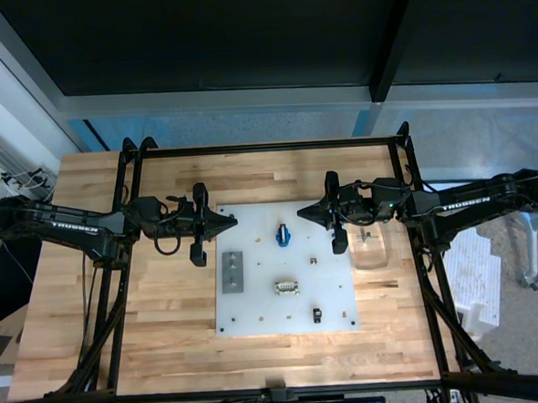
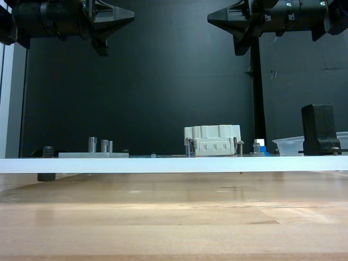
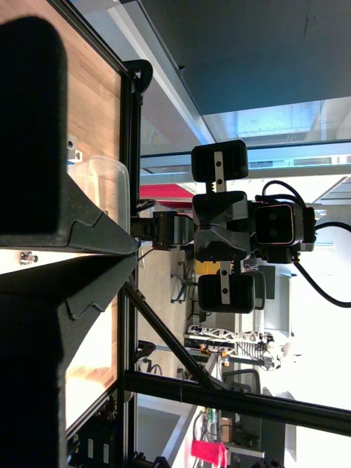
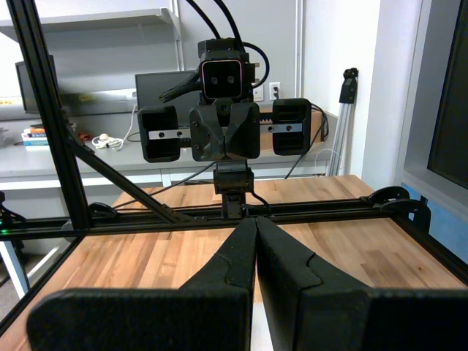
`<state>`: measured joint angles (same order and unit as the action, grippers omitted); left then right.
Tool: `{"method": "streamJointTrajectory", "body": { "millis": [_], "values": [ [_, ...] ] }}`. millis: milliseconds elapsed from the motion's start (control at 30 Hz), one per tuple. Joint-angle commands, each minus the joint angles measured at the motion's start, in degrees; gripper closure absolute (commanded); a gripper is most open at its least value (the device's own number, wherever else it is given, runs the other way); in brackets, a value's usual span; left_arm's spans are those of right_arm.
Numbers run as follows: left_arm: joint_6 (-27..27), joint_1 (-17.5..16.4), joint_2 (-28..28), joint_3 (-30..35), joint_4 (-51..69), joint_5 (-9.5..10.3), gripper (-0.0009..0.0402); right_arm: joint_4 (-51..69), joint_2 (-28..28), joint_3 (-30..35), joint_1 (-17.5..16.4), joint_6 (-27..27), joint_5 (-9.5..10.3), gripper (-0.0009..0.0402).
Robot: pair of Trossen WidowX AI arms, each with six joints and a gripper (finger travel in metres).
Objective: Pick the 16mm bar and install on taskboard
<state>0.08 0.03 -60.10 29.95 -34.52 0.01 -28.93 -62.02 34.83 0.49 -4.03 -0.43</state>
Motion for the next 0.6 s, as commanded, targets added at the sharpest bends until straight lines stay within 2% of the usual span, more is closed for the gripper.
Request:
{"method": "streamJointTrajectory", "body": {
  "millis": [33, 367, 433, 600],
  "values": [
    [0.0, 0.0, 0.0, 0.0, 0.0, 0.0, 0.0393, 0.0, 0.0, 0.0, 0.0, 1.9, 0.02, 0.0393],
    [0.0, 0.0, 0.0, 0.0, 0.0, 0.0, 0.0393, 0.0, 0.0, 0.0, 0.0, 1.2, 0.07, 0.0393],
    [0.0, 0.0, 0.0, 0.0, 0.0, 0.0, 0.0393, 0.0, 0.0, 0.1, 0.0, 0.3, 0.68, 0.0393],
    [0.0, 0.0, 0.0, 0.0, 0.0, 0.0, 0.0393, 7.2, 0.2, 2.7, 0.0, 0.0, 0.55, 0.0393]
  ]
}}
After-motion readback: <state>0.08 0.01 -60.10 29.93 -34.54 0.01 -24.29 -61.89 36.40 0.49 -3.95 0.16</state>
